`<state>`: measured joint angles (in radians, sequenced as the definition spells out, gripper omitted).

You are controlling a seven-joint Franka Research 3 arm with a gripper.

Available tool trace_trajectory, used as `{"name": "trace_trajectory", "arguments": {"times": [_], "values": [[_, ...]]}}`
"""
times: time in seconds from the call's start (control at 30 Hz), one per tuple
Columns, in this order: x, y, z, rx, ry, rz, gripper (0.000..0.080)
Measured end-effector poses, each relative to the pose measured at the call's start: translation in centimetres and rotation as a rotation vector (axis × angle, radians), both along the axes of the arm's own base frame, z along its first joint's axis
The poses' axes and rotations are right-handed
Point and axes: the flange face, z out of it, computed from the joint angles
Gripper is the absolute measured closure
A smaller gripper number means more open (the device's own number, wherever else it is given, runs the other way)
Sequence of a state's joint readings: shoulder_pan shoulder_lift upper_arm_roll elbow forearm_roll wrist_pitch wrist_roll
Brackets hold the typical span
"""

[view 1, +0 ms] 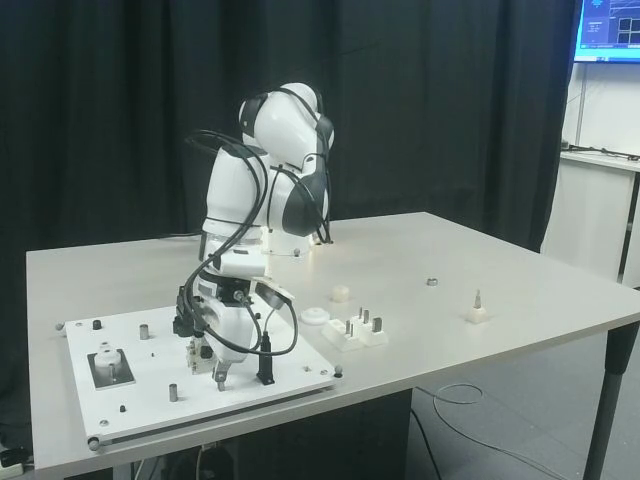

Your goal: Pick square peg 4.

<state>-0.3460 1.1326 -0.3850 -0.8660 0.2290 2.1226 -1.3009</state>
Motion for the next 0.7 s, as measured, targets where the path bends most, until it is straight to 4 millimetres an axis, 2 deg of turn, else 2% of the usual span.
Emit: {"name": "trace_trajectory", "arguments": {"times": [0.07, 0.1, 0.7], "values": [[0.1, 0.0, 0.3, -0.004, -0.003, 0.001, 0.0158], [0.1, 0.0, 0.4, -0.005, -0.005, 0.002, 0.0031], [0.9, 0.4, 2.8, -0.012, -0.022, -0.006, 0.0003]]}}
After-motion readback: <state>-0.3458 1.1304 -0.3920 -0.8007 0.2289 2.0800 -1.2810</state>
